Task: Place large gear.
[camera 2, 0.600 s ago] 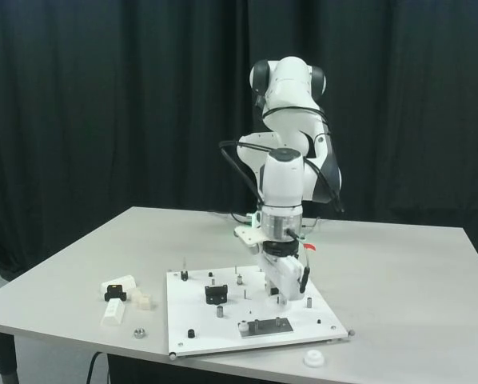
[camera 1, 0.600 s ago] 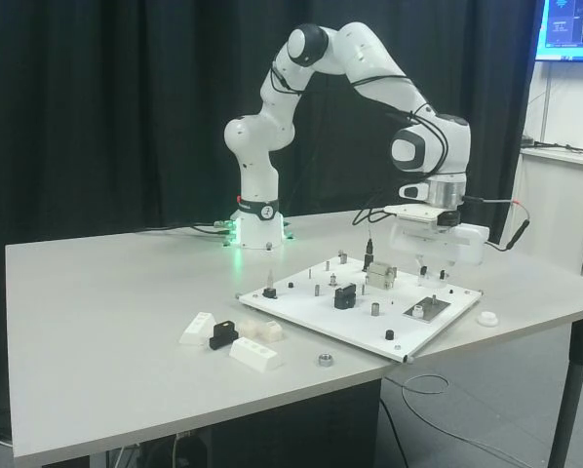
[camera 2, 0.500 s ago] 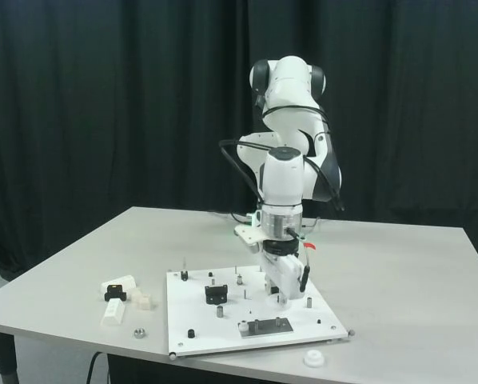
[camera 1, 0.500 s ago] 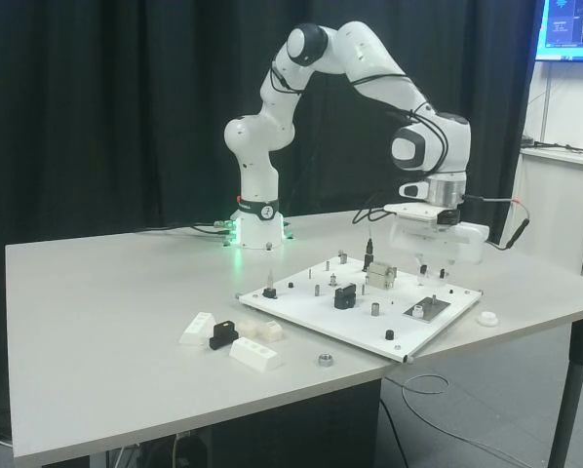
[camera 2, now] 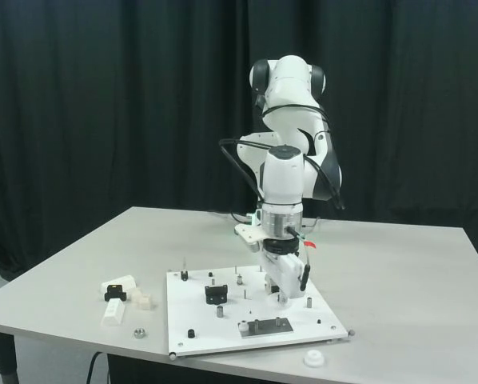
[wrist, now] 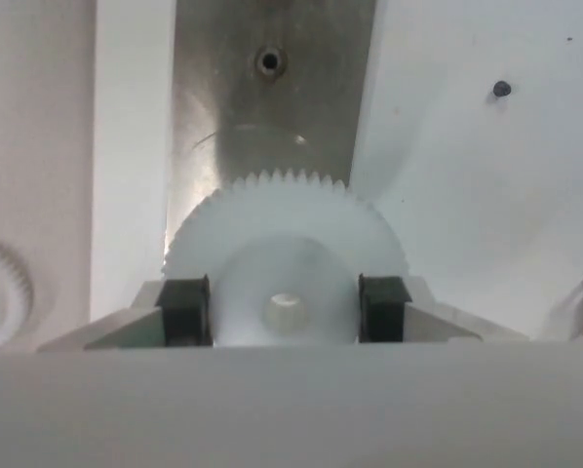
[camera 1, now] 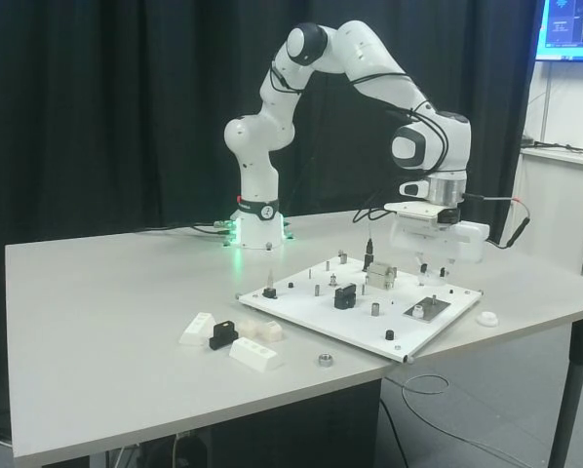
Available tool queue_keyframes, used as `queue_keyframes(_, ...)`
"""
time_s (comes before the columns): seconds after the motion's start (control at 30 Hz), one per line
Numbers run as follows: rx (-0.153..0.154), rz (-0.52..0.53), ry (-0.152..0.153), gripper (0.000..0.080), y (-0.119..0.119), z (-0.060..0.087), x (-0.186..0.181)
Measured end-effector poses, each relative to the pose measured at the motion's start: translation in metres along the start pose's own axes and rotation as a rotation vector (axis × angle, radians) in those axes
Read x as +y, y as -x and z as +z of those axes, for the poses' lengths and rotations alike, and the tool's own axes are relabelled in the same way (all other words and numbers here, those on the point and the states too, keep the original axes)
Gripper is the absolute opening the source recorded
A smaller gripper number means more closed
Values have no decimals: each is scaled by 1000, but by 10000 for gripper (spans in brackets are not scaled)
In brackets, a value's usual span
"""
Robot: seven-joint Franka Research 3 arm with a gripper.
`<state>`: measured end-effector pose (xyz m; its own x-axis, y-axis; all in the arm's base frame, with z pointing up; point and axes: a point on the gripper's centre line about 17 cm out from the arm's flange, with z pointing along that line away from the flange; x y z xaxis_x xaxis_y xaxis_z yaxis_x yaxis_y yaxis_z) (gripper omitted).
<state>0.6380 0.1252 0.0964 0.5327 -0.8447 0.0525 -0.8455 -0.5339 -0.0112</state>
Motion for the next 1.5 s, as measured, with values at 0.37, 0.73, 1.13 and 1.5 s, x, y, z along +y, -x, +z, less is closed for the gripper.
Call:
queue_keyframes(0.37, 2, -4, 0, 326, 0, 0, 0)
queue_keyframes(0.73, -3, -20, 0, 326, 10, 1, -3)
queue_keyframes(1.13, -28, -48, 6, 326, 55, 6, -11)
queue_keyframes(1.5, -47, -38, 26, 326, 116, 15, -13)
